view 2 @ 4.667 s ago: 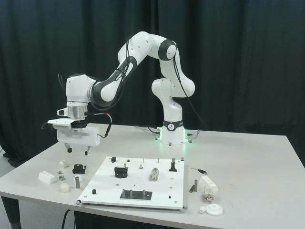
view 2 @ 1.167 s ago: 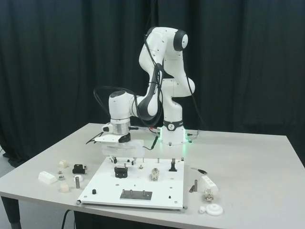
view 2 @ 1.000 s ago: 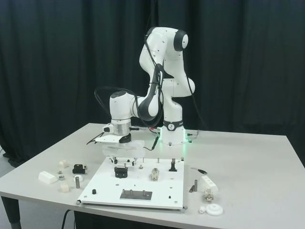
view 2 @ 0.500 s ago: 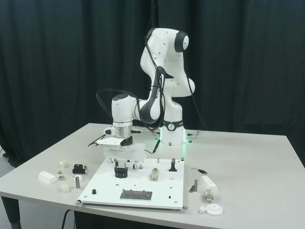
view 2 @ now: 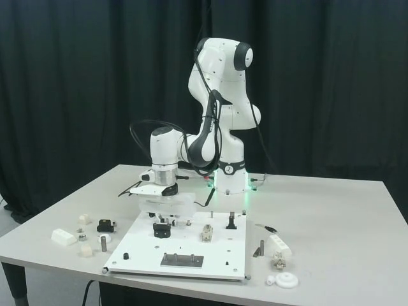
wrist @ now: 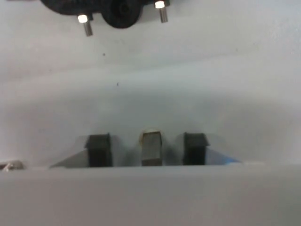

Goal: Remove square peg 2.

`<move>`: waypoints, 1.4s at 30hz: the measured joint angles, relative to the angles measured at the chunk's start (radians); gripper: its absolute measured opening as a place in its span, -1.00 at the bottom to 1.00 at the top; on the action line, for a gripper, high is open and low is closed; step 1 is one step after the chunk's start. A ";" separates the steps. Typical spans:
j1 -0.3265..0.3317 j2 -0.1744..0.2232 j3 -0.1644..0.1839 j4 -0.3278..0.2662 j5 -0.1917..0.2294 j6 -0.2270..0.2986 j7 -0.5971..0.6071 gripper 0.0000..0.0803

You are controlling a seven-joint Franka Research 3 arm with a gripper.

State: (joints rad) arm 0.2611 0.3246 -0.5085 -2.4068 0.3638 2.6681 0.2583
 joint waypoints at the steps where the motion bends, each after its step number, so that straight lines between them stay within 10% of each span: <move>1: 0.000 0.000 0.000 0.000 0.000 0.000 -0.002 0.32; 2: 0.000 0.000 0.000 0.000 0.000 0.000 -0.004 -0.12; 9: 0.000 0.000 -0.004 0.000 -0.003 0.001 -0.026 -0.12; 10: 0.000 0.001 -0.004 0.000 -0.003 0.001 -0.032 -0.61; 12: 0.000 0.001 -0.004 0.000 -0.003 0.001 -0.040 -0.81; 28: -0.001 -0.011 -0.009 0.002 -0.003 -0.012 -0.046 -0.81; 42: -0.001 -0.098 -0.048 0.015 -0.021 -0.111 -0.075 -0.81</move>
State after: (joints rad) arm 0.2605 0.2265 -0.5568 -2.3922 0.3426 2.5574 0.1833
